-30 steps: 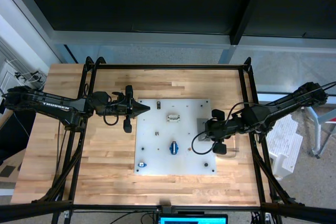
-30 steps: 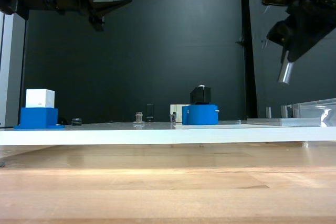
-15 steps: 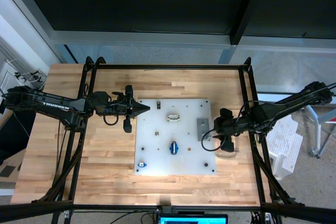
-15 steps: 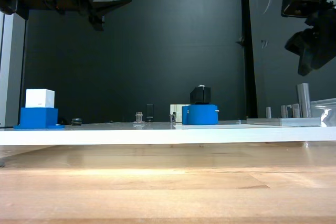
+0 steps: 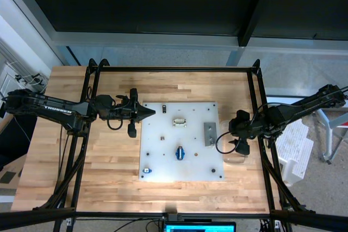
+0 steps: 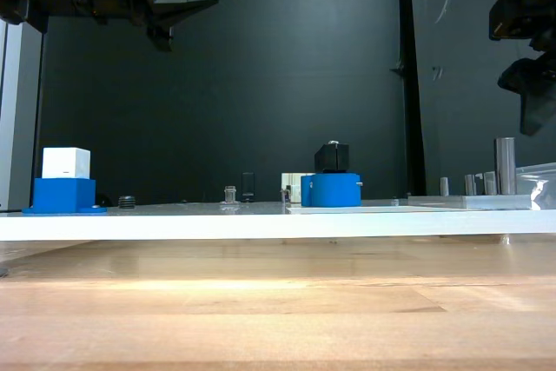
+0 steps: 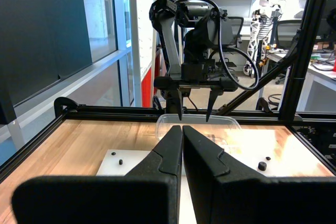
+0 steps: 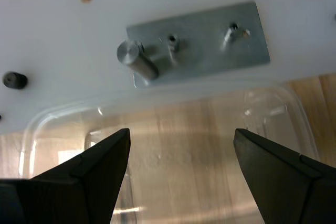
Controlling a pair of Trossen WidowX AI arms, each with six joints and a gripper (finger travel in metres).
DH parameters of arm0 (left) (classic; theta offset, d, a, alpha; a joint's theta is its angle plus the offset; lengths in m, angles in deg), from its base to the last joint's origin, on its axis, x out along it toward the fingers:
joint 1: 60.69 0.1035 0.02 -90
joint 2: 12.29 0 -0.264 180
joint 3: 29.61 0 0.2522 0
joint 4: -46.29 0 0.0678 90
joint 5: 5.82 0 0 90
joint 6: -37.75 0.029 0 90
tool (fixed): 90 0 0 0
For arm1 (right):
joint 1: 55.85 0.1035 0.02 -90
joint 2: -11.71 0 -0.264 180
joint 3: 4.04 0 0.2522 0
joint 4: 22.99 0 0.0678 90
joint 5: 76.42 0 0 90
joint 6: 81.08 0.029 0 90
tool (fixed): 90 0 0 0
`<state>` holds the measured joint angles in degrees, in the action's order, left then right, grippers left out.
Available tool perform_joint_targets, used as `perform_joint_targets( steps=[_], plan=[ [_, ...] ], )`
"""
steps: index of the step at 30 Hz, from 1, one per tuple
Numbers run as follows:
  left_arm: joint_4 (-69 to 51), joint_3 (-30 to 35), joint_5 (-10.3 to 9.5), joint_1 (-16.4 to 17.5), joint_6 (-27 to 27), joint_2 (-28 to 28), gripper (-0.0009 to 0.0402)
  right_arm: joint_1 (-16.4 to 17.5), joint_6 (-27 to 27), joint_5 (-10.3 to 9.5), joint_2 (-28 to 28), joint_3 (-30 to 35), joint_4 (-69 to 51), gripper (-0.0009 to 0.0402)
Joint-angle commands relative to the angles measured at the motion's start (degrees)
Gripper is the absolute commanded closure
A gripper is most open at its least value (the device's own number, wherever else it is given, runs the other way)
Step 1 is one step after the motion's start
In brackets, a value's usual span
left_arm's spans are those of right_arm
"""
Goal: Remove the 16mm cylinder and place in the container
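16mm cylinder (image 8: pixel 137 60): upright at one end of grey block (image 8: pixel 210 40), beside container (image 8: pixel 294 109); right gripper (image 8: pixel 181 148), jaws wide and empty above container, should straddle it squarely, clear of thinner pegs (image 8: pixel 172 41), and lift straight; left gripper (image 7: pixel 182 135), jaws closed, raised beside white board (image 8: pixel 68 19)'s left edge

Robotics lab — framed bench (image 5: pixel 109 156), ofc chairs (image 7: pixel 287 29).

Wood tbl (image 5: pixel 109 188), black backdrop (image 6: pixel 304 84) behind.
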<state>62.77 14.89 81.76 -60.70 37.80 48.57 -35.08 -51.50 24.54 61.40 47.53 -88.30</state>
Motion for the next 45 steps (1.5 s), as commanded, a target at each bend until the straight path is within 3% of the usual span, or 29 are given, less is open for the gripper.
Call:
perform_joint_targets(
  steps=[1,6,13,28,45],
  plan=[
    [0.0,0.0,0.02,0.0,0.0,0.0,0.0393,0.2,0.3,-0.04,0.7,0.0,0.0,0.0127],
    [0.0,0.0,0.02,0.0,0.0,0.0,0.0393,0.3,1.8,-0.31,3.4,0.0,0.2,0.0140],
    [0.0,0.0,0.02,0.0,0.0,0.0,0.0393,0.4,4.6,-3.50,6.5,0.7,1.0,0.0150],
    [0.0,0.0,0.00,0.0,0.0,0.0,0.0393,0.5,4.7,-3.54,16.3,7.9,1.1,0.0156],
    [0.0,0.0,0.02,0.0,0.0,0.0,0.0393,0.5,4.7,-3.52,18.9,9.5,1.7,0.0156]
  ],
)
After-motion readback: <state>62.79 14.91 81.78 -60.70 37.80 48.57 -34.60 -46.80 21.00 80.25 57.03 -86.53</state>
